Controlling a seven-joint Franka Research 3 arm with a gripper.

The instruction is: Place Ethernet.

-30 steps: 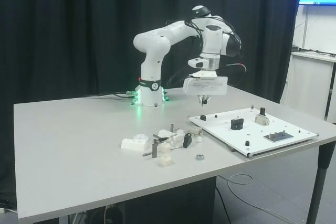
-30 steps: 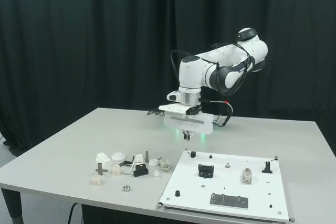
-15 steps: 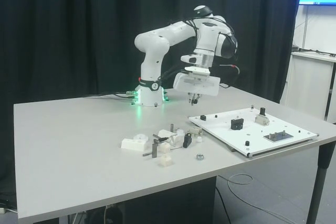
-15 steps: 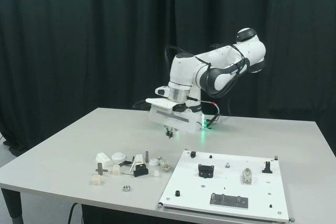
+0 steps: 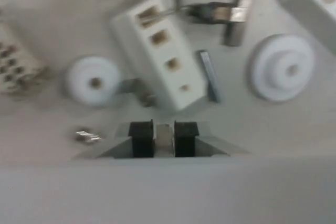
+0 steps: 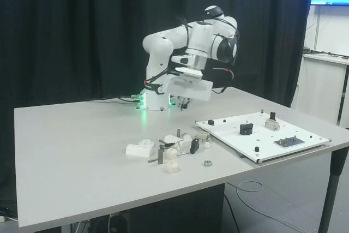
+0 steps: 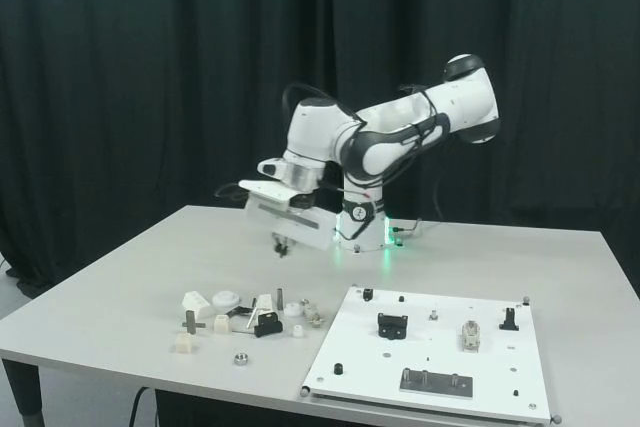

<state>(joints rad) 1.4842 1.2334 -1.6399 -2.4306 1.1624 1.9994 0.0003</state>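
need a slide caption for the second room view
White arm holds its claw above loose parts on the grey table, beside the white board.

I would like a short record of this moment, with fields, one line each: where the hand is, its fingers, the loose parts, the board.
hand: the hand hangs in the air above the loose parts, touching nothing
fingers: nearly together, nothing visible between them
loose parts: a cluster of small parts on the grey table, among them a white block with sockets and white discs
board: white board lies beside the cluster, with small black fittings on it
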